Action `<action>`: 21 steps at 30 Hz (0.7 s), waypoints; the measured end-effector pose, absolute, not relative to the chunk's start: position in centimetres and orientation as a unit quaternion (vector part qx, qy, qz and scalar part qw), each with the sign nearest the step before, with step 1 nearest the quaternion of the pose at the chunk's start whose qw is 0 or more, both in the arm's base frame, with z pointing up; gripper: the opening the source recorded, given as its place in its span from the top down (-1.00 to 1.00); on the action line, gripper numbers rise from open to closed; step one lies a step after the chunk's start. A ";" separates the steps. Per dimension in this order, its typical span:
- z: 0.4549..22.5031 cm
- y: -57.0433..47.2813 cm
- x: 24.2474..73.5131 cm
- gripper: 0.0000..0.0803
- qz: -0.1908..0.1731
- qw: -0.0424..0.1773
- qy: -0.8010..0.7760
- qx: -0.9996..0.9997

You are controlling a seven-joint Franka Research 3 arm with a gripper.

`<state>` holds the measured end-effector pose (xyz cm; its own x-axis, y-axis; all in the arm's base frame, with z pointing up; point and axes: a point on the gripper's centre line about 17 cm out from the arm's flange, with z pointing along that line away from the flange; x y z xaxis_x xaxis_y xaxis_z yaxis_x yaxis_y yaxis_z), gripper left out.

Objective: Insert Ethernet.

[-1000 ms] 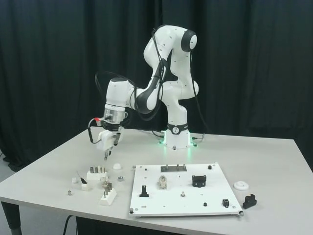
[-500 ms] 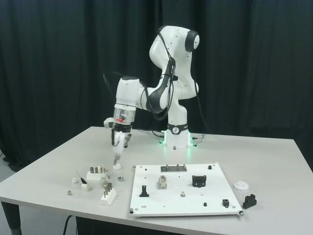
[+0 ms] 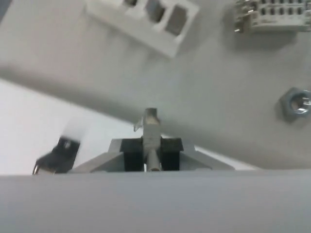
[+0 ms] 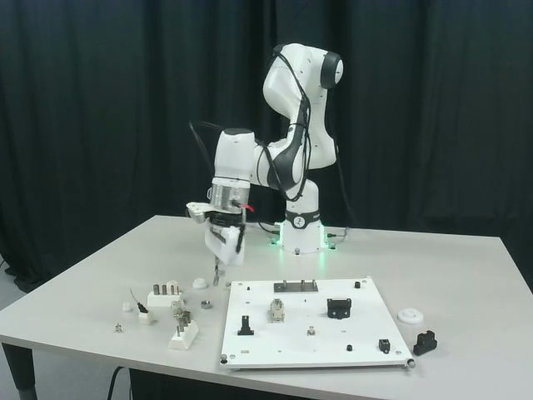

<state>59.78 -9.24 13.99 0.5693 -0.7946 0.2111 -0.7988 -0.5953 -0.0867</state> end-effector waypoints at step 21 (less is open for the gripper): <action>13.1 0.3 61.1 0.82 0.084 0.026 -0.258 0.962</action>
<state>61.13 0.35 13.11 0.8526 -0.4923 0.1754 -0.5012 -0.8653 0.0074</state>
